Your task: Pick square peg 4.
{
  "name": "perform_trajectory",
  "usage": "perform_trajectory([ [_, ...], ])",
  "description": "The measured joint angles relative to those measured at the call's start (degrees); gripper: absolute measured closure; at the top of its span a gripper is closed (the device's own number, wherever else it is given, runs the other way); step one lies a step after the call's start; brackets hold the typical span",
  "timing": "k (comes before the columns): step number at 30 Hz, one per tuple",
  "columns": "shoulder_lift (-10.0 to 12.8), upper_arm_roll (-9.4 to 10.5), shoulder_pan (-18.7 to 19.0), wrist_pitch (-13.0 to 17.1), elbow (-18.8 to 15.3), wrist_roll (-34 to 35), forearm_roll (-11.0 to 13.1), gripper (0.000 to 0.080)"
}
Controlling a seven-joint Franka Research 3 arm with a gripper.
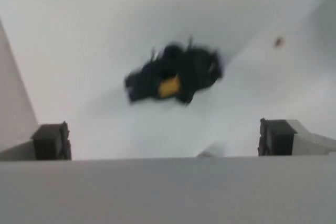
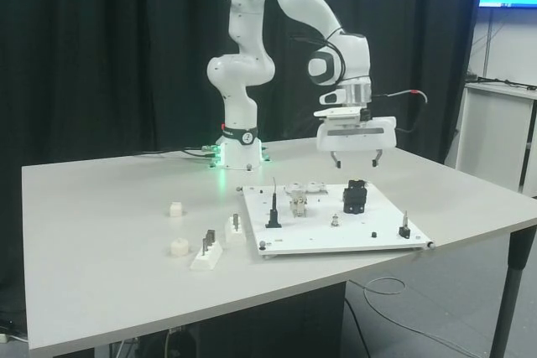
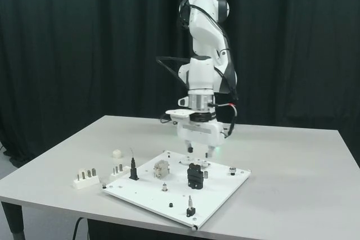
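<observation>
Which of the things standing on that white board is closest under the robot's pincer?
The black block near the board's middle. The pincer hangs right above it, while the thin black post and the small corner peg stand off to the sides.

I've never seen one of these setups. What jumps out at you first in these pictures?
The tall white arm first, bolted at the back of the grey table, with a green glow at its foot. Its gripper hangs open, holding nothing, above a white board of small fixtures. On that board, right below the gripper, stands a black block, the wrist view's darkest thing.
</observation>
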Motion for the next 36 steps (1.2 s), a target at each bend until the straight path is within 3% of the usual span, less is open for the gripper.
perform_trajectory([
  [22,-1.3,-0.11,-12.4,-11.4,9.5,-7.4,-13.0,0.0003],
  [30,-1.4,-0.70,-16.9,-12.8,11.9,-8.1,-15.6,0.0003],
  [36,-1.0,-2.53,-19.5,-12.3,13.0,-8.1,-15.7,0.0003],
])
